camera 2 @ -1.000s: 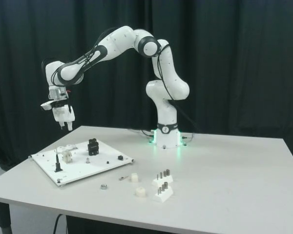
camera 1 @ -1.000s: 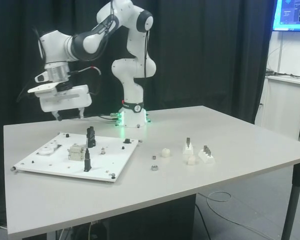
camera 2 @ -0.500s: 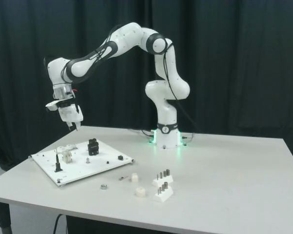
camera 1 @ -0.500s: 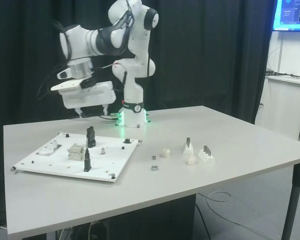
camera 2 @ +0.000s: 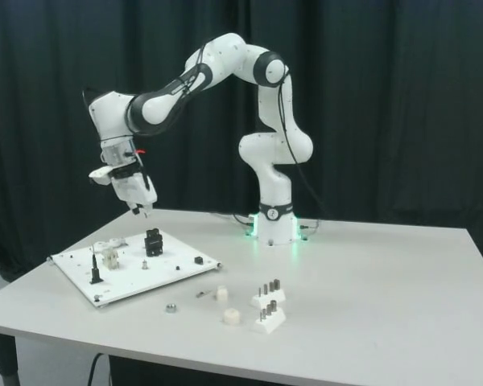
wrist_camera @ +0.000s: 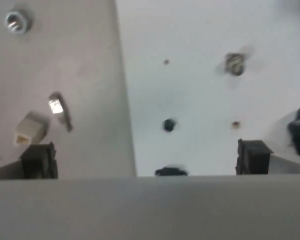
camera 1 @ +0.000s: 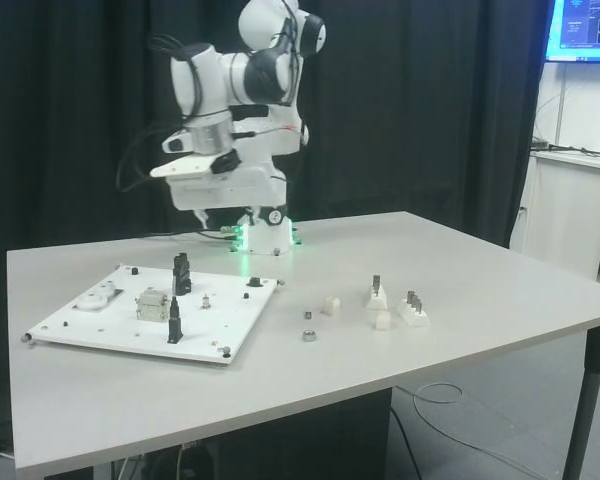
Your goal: Pick square peg 4.
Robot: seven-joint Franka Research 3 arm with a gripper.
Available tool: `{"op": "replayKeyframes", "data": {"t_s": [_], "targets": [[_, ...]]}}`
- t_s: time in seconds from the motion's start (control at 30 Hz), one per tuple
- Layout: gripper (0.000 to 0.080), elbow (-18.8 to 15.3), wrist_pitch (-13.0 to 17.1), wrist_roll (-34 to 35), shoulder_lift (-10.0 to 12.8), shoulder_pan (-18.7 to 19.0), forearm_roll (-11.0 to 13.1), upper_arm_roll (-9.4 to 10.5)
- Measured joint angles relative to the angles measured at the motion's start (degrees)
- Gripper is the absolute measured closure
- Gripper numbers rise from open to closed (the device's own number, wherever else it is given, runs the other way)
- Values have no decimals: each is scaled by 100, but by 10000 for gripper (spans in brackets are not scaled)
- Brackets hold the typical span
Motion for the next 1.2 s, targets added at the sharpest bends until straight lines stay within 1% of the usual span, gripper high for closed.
{"op": "replayKeyframes", "data": {"t_s": [0.17, 0.37, 0.53, 0.73, 1.0, 1.2], "targets": [[3, -19, -118, 343, -24, 283, -54, 2], [3, -94, -212, 682, -70, 618, -58, 6], [3, -189, -213, 945, -143, 894, -86, 8], [3, -319, -213, 1314, -251, 1211, -213, 11], [3, -570, -208, 1730, -446, 1627, -281, 20], [3, -746, -124, 2058, -582, 1924, -327, 39]]}}
